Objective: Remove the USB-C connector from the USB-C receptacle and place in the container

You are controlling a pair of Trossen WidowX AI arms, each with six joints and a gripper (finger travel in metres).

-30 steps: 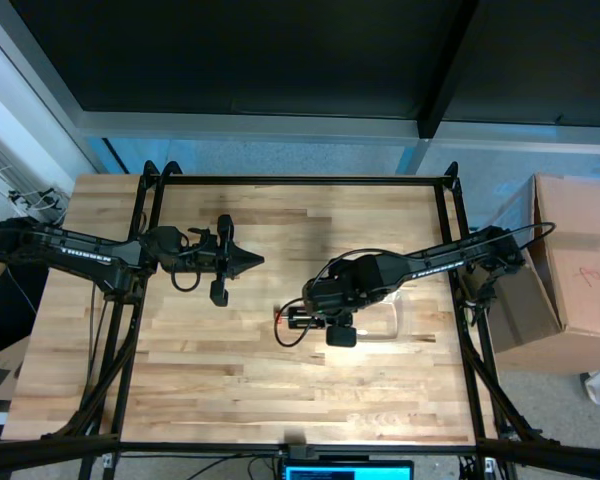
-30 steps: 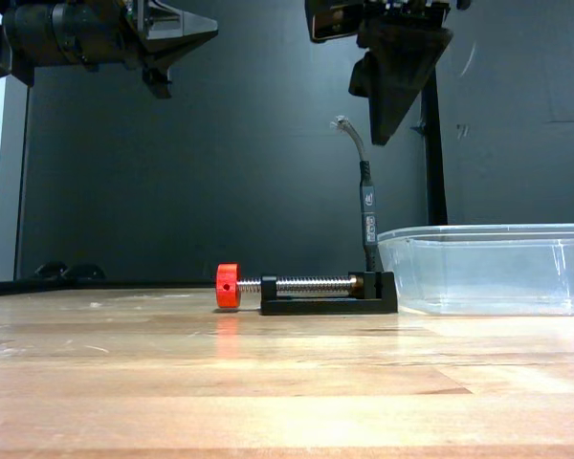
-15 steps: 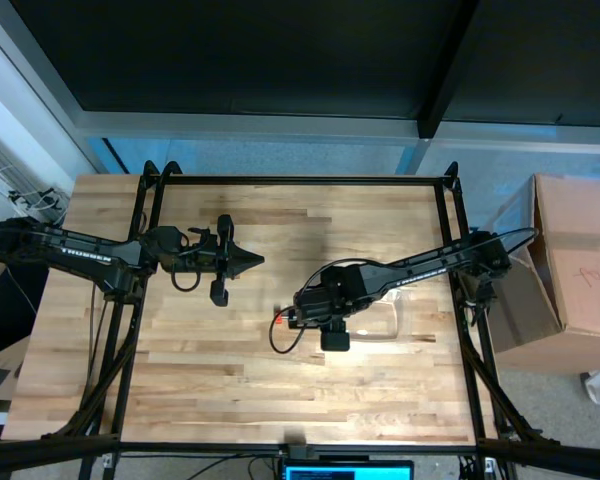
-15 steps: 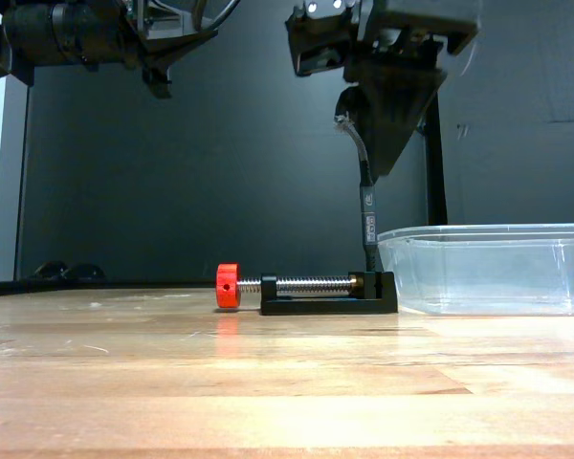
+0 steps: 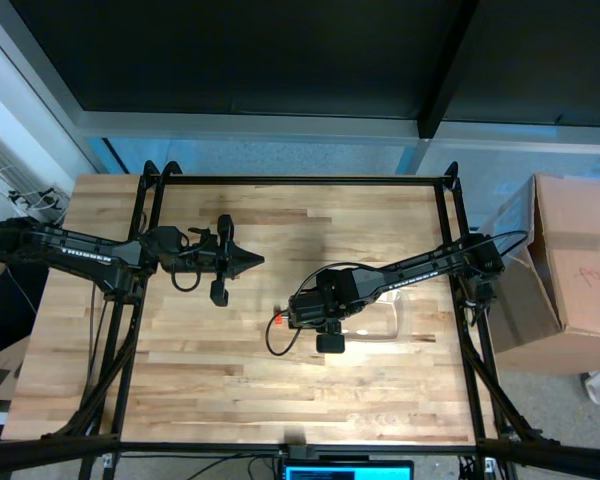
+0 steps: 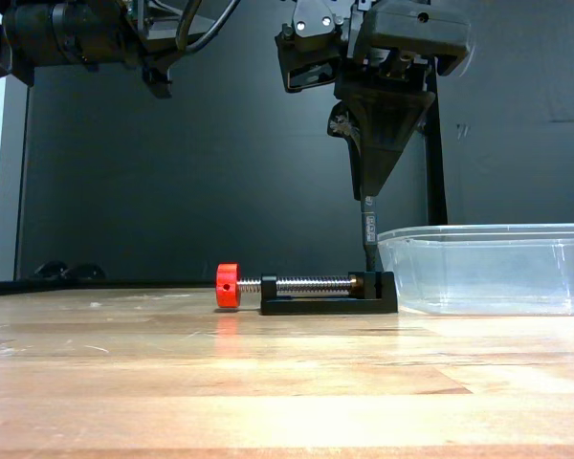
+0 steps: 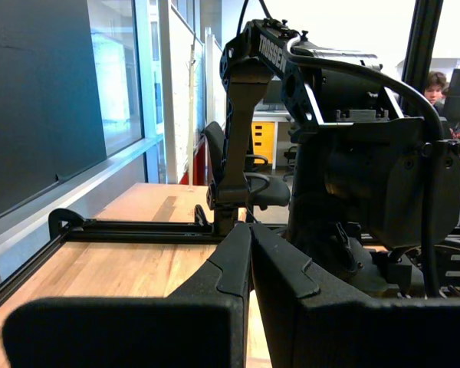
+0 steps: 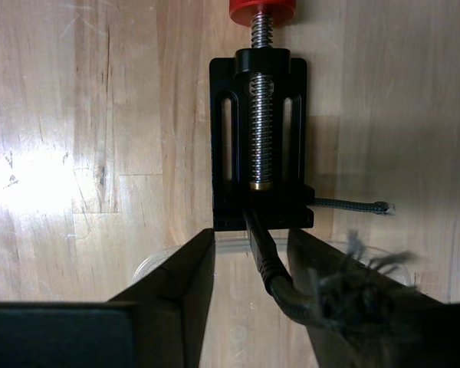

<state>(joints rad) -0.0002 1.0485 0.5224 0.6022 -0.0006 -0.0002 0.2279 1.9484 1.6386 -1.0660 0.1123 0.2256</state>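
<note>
Over black screw clamp (image 6: 325, 293): right gripper (image 8: 251, 236) pointing down, fingers parted, one either side of USB-C connector (image 8: 259, 247), not closed on it. Connector slim, black, upright, lower end seated in clamp. Dark braided cable (image 8: 291, 295) leaving its top, tip frayed. Clear container (image 6: 488, 273) just beside clamp on worktop (image 6: 268, 382). Left gripper (image 7: 249, 249) pressed closed on nothing, high over worktop, well apart.
</note>
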